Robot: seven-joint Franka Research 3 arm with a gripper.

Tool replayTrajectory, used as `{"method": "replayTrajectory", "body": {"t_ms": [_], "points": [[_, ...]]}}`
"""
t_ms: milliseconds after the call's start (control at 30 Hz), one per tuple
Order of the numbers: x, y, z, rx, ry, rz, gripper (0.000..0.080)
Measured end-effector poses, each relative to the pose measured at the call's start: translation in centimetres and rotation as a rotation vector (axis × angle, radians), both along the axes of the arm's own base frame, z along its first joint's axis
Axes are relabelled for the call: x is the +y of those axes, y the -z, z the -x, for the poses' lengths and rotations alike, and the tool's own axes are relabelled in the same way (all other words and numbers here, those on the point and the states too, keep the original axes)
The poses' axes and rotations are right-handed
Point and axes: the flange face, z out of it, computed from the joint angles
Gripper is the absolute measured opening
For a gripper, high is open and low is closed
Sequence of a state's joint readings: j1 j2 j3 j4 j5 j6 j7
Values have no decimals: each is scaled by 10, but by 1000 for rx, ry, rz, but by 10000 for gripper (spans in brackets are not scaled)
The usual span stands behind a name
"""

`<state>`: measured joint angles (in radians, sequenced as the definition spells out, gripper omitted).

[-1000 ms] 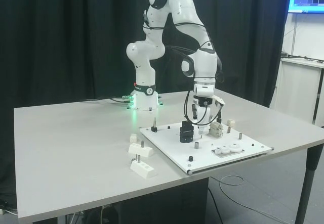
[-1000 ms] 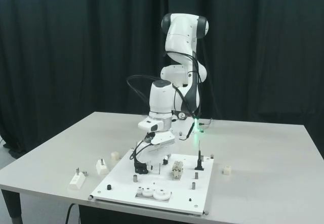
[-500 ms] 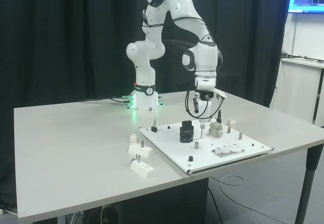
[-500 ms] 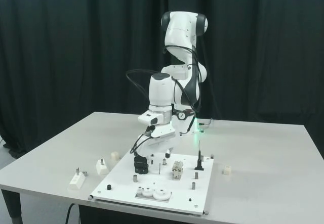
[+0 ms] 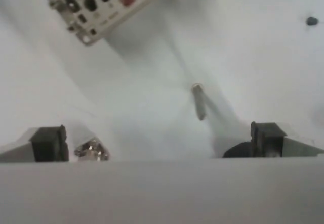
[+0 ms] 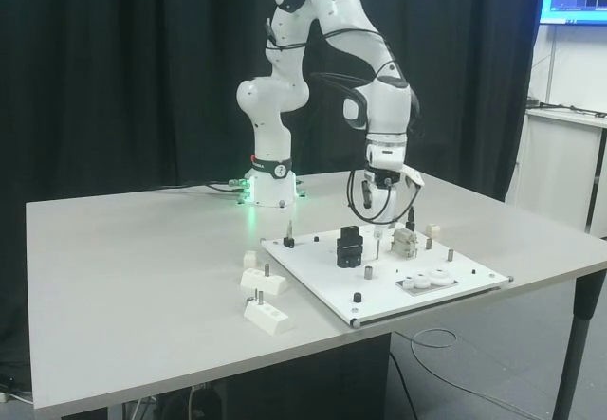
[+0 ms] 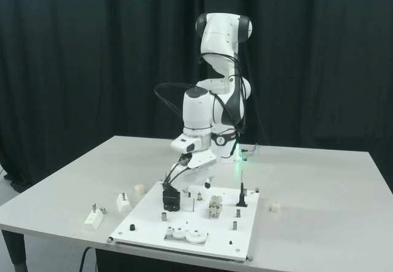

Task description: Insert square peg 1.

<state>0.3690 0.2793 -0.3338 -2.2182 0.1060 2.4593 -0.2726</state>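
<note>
Grey tabletop (image 6: 142, 249) spreads wide beneath me, white board (image 6: 313, 278) lying flat on it below my end effector (image 6: 379, 213).

End effector raised clear of the board, touching nothing. In the wrist view the two black fingertips (image 5: 48, 143) stand well apart, bare board between them. Nothing gripped.

Black block (image 6: 348, 247) stands on the board just beside and below my end effector, on the side toward my base in the first room view.

Connector block (image 5: 101, 4), white with rows of dark holes, sits on the board past my fingertips, a little off the gap between them; also seen in the second room view (image 7: 215, 206).

Square peg 1 (image 5: 199, 101): a thin upright grey pin on the board, directly under my end effector and between the fingertip line and the connector block, nearer one fingertip than the other. It stands free of both fingers. Its lower end is too blurred to tell how it is seated.

Two small white holders (image 6: 264, 280) rest on the tabletop, well apart from my end effector, off the board's edge.
</note>
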Motion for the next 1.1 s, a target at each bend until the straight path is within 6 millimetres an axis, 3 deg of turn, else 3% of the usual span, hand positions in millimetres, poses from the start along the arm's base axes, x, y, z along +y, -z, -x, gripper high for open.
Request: {"method": "replayTrajectory", "body": {"t_ms": [567,1100], "points": [[28,1,11,54,-5,-7,800],[33,-3,19,66,11,-3,800]]}}
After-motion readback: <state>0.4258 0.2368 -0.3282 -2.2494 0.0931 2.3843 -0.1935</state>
